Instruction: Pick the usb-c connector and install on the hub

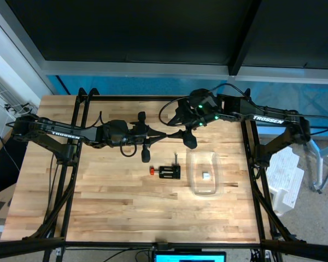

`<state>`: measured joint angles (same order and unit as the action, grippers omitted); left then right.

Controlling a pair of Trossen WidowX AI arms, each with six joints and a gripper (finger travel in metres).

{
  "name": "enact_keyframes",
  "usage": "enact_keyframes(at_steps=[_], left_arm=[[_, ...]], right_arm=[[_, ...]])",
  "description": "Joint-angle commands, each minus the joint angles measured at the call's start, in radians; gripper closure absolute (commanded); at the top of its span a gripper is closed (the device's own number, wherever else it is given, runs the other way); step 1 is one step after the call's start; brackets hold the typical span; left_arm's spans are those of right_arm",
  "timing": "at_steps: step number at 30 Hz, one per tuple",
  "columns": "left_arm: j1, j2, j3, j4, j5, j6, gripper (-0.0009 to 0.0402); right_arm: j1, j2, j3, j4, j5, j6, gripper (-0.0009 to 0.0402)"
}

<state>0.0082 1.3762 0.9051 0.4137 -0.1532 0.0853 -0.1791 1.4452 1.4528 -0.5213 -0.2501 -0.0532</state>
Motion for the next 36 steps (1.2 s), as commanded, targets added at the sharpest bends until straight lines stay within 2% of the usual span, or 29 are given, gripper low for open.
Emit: enact_keyframes(at_steps=[1, 7, 15, 30, 32, 36], left_arm=[[0.0, 0.0, -0.002, 0.054, -0.005, -0.011, 0.0394], [0.003, 0.0, -0.002, 0.102, -0.02, -0.039, 0.0394], [0.005, 0.0, -0.002, 0.225, -0.024, -0.074, 0.0394], [0.005, 0.0, 0.001, 0.251, -0.024, -0.106, 0.0393], [0.005, 0.0, 0.001, 0.251, -0.024, -0.106, 0.0393], [0.005, 0.0, 0.001, 0.25, -0.024, -0.107, 0.0393]], right_arm=[[0.001, -0.071, -0.137, 0.201, 0.025, 0.039, 0.0162], [0.003, -0.175, -0.321, 0.479, 0.023, 0.107, 0.0162], [0.003, -0.22, -0.463, 0.721, 0.032, 0.166, 0.018], [0.003, -0.201, -0.482, 0.817, 0.008, 0.179, 0.0231], [0.003, -0.196, -0.482, 0.831, -0.013, 0.18, 0.0239], [0.003, -0.192, -0.482, 0.842, -0.013, 0.177, 0.0259]])
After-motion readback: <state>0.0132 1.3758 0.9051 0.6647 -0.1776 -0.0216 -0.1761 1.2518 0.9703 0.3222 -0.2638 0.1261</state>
